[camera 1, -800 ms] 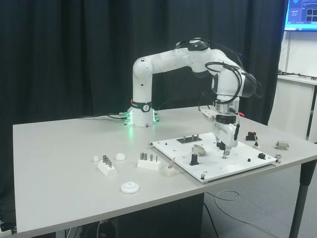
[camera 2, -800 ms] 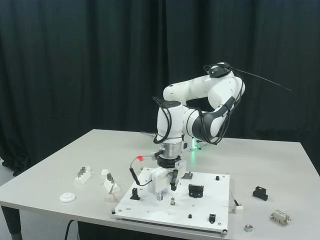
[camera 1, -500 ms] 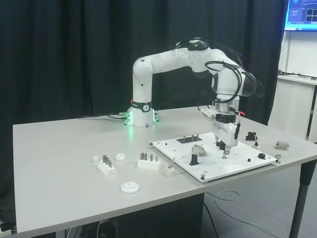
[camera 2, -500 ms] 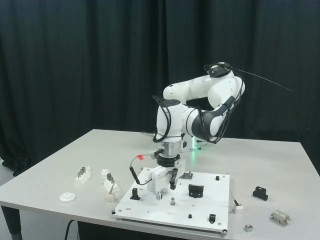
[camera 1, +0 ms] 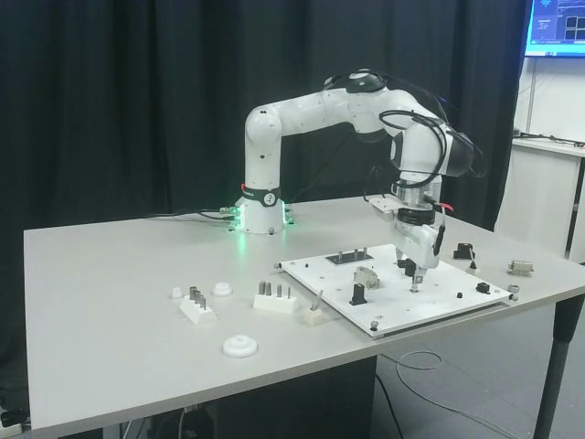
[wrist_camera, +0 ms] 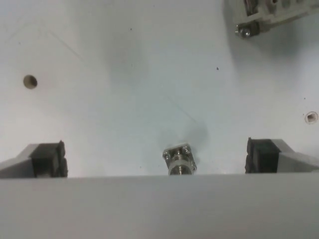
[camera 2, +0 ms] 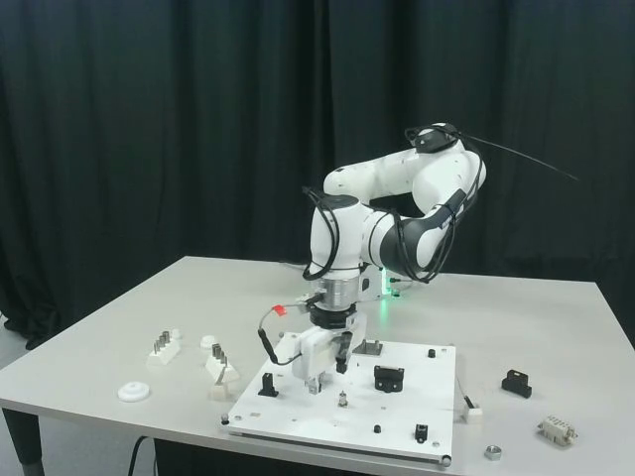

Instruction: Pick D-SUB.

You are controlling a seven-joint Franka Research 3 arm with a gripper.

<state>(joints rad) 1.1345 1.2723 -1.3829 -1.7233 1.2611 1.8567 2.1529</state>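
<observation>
Start at the front edge of the grey table (camera 2: 149,327) as the second room view shows it. A small grey connector with a flanged metal shell, judged to be the D-SUB (camera 2: 557,429), lies flat and loose on the bare tabletop near the front right corner. It is well apart from the white board (camera 2: 298,421), so nothing hinders access from above. A black block (camera 2: 515,383) sits just behind it. Next comes the board itself, which carries the fixed fittings so that they hold their positions during work. The gripper (camera 2: 319,385) hangs low over the board and points straight down. In the wrist view its black pads (wrist_camera: 49,158) stand spread wide with nothing between them but a small metal stud (wrist_camera: 179,160) mounted upright on the board surface. The pincer touches neither the stud nor the board. A screw-flanged metal fitting (wrist_camera: 259,17) shows at the edge of that view; whether it is a mating socket cannot be told. Judge the pick as not yet begun: you must carry the arm off the board and across to the loose connector, then align the pads across its narrow sides. Farthest back, the arm's base (camera 2: 382,288) shows a green light.
</observation>
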